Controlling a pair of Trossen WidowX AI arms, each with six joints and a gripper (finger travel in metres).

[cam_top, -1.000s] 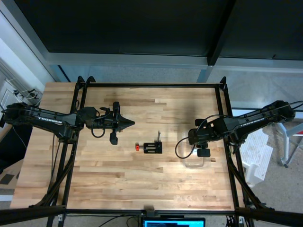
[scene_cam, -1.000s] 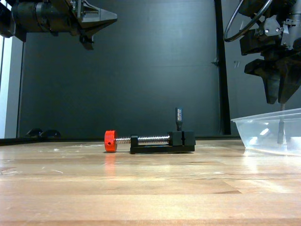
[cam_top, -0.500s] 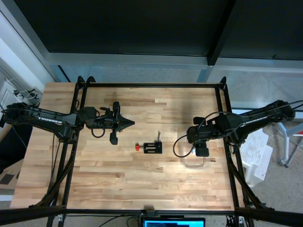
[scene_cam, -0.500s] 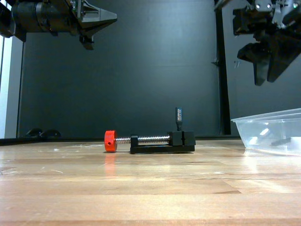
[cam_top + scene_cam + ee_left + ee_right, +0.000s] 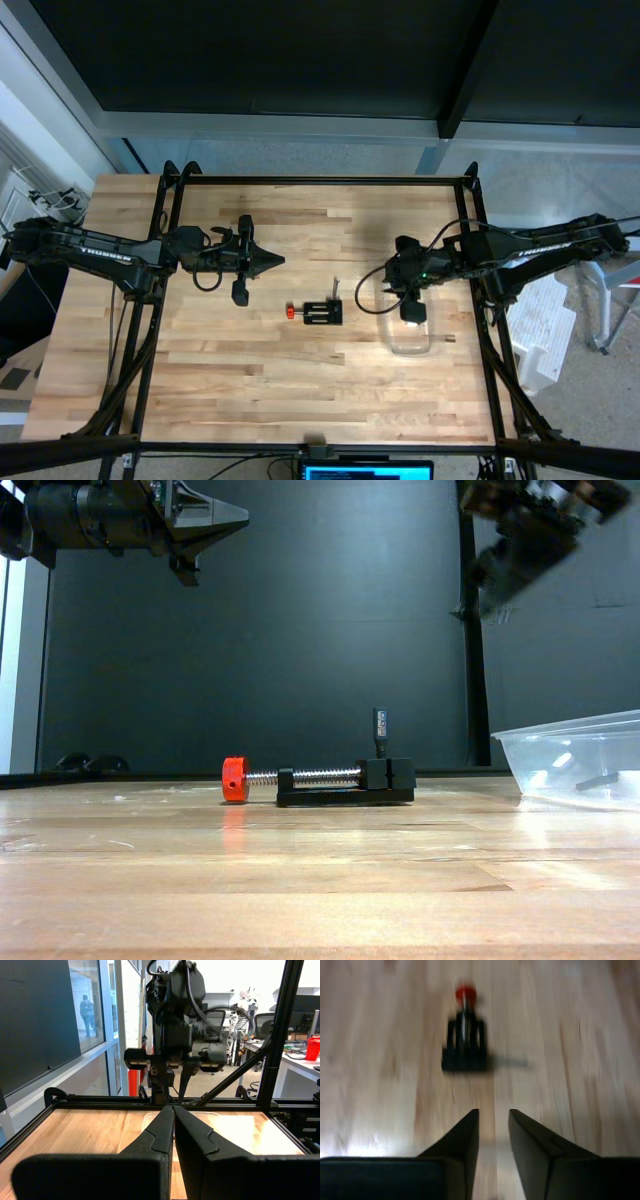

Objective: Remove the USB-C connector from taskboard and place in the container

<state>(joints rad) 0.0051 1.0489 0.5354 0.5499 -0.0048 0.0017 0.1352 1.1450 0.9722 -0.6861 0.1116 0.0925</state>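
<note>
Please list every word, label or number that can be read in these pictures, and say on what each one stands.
"TROSSEN": white letters on the left arm.
Label on the upright piece standing on the taskboard: too small to read.
Screen at the near edge: too small to read.
No text on the left tool, shut, raised over the table, nor the right tool, open, raised beside the container.

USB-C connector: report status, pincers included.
Left pincer shut, parked high left. Right pincer open, high, facing taskboard. USB-C connector lying in container. No obstruction seen.
</note>
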